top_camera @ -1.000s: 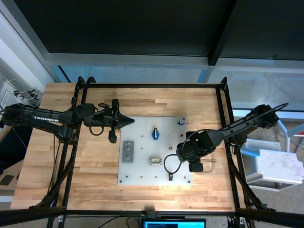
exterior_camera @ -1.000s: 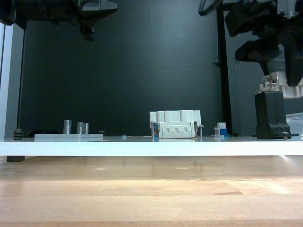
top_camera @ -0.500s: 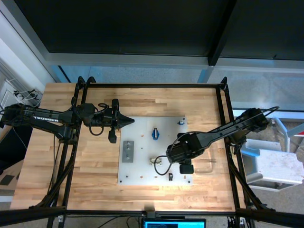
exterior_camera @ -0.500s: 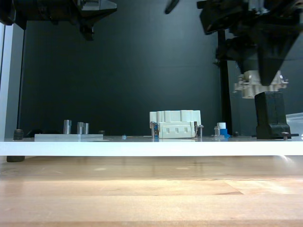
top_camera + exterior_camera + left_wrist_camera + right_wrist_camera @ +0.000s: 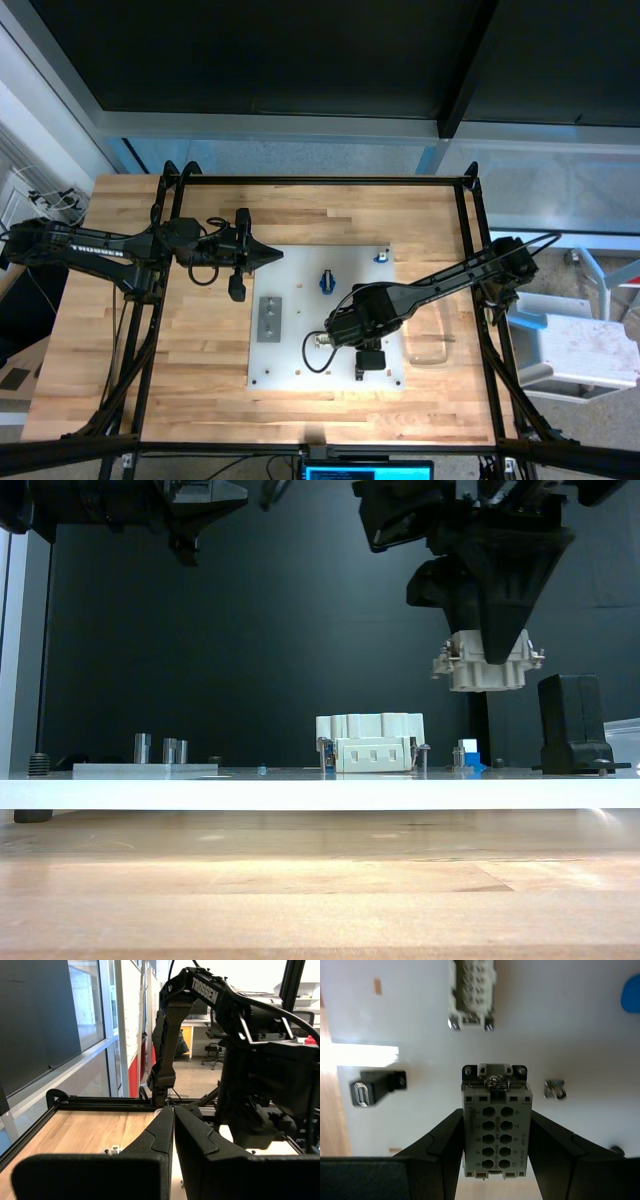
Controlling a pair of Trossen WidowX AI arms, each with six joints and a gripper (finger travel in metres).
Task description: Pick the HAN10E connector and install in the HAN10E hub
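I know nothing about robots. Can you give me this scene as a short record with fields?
Left gripper: shut, empty, parked high over the table's left side.
Right gripper: shut on the HAN10E connector, holding it in the air.
HAN10E hub: fixed on the white plate, no connector in it.
Connector versus hub: higher and to its right in the low view, not touching.

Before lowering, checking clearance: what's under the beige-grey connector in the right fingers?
Air, then bare white plate; the beige-grey socket hub sits aside. The beige-grey rectangular connector hides the spot directly below. Right gripper hangs over the plate; left gripper parked shut at left.
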